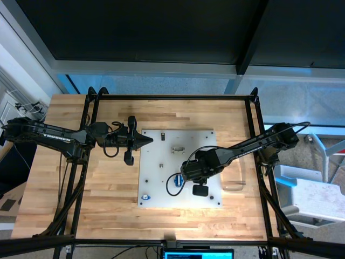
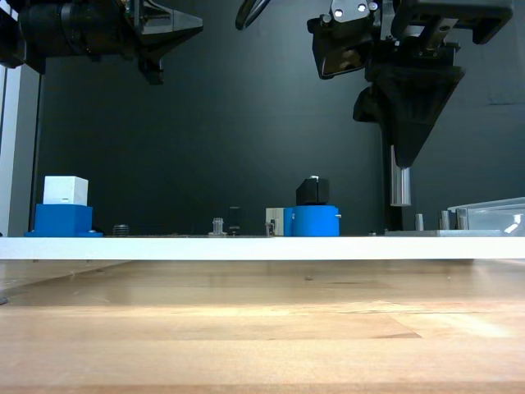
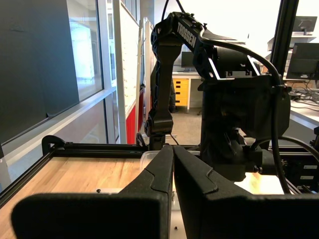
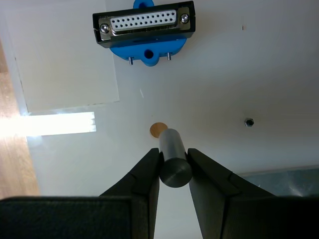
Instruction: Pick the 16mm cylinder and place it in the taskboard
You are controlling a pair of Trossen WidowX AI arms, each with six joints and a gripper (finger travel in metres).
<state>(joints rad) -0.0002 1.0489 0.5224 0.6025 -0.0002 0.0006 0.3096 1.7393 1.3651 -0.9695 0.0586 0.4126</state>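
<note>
My right gripper [image 4: 173,154] is shut on the 16mm cylinder [image 4: 174,160], a short grey metal peg held upright between the fingers. In the low view the cylinder [image 2: 400,185] hangs below the right gripper [image 2: 402,156], clear above the taskboard [image 2: 246,247]. A small tan round hole [image 4: 158,130] in the white taskboard [image 4: 224,74] lies just beyond the peg's lower end. From above, the right gripper [image 1: 187,174] is over the board's right half [image 1: 161,186]. My left gripper [image 1: 146,140] hovers at the board's left edge, high up [image 2: 193,29], fingers together [image 3: 173,149] and holding nothing.
A D-sub connector on a blue mount [image 4: 144,25] stands on the board near the peg, also visible low down [image 2: 312,209]. A blue block with a white cube [image 2: 64,205] sits at the board's left. The clear tray [image 1: 234,175] lies right of the board.
</note>
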